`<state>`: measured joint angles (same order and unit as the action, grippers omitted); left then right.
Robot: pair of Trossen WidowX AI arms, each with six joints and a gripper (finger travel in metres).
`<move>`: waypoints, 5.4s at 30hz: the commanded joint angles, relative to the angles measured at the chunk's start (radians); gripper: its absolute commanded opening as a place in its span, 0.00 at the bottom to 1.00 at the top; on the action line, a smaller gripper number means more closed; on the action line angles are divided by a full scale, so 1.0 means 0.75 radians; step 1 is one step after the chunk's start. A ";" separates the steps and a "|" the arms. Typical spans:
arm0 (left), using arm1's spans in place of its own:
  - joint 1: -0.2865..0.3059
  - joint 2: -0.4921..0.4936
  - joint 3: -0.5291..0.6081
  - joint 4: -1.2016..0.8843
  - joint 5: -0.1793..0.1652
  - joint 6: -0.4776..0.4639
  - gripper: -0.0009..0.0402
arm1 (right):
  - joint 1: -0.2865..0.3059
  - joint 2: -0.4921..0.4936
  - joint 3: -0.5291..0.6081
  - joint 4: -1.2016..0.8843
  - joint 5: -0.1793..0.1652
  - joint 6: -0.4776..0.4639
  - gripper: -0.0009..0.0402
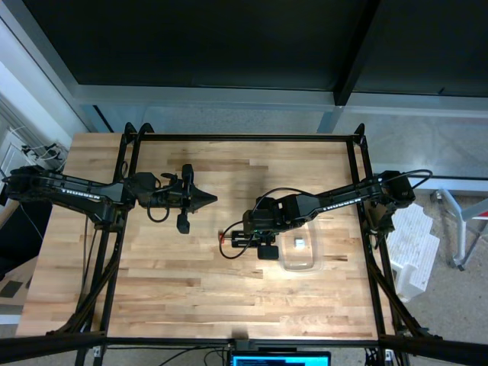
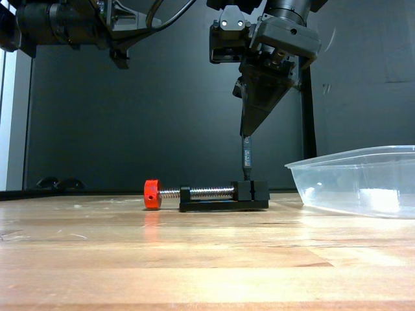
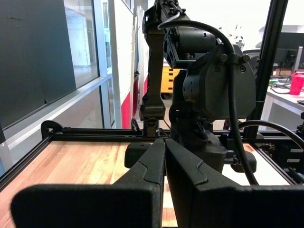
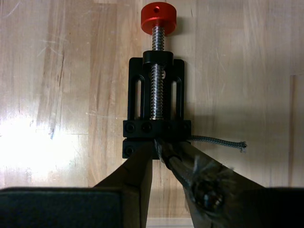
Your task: Remove the USB-C connector from taskboard and place in the container
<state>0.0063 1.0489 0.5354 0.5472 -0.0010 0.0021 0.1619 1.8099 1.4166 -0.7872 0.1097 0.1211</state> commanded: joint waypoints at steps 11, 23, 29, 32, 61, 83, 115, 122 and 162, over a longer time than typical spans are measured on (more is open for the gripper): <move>0.001 0.000 0.001 0.000 0.001 0.000 0.02 | -0.001 -0.002 -0.001 -0.008 -0.002 0.001 0.02; 0.001 0.001 0.001 0.000 0.001 0.000 0.02 | 0.000 -0.012 -0.001 -0.011 -0.002 0.001 0.02; 0.000 0.000 0.001 0.000 0.001 0.000 0.02 | 0.000 -0.029 -0.001 -0.014 -0.002 0.002 0.02; 0.000 0.001 0.001 0.000 0.001 0.000 0.02 | -0.001 -0.037 -0.001 -0.011 -0.002 0.002 0.02; 0.000 0.001 0.001 0.001 0.001 0.000 0.02 | 0.037 -0.136 0.016 -0.117 -0.007 0.010 0.02; 0.000 0.001 0.001 0.000 0.001 0.000 0.02 | 0.059 -0.487 -0.392 -0.195 -0.006 0.042 0.02; 0.000 0.001 0.001 0.000 0.001 0.000 0.02 | 0.066 -0.572 -0.579 -0.180 0.074 0.078 0.32; 0.000 0.001 0.001 0.001 0.001 0.000 0.02 | 0.067 -0.574 -0.579 -0.180 0.074 0.077 0.38; 0.001 0.001 0.001 0.001 0.001 0.000 0.02 | -0.226 -0.790 -0.579 0.754 -0.116 -0.176 0.02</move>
<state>0.0063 1.0489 0.5358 0.5472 -0.0010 0.0017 0.0013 1.2171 0.9817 -0.2539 0.0231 -0.0074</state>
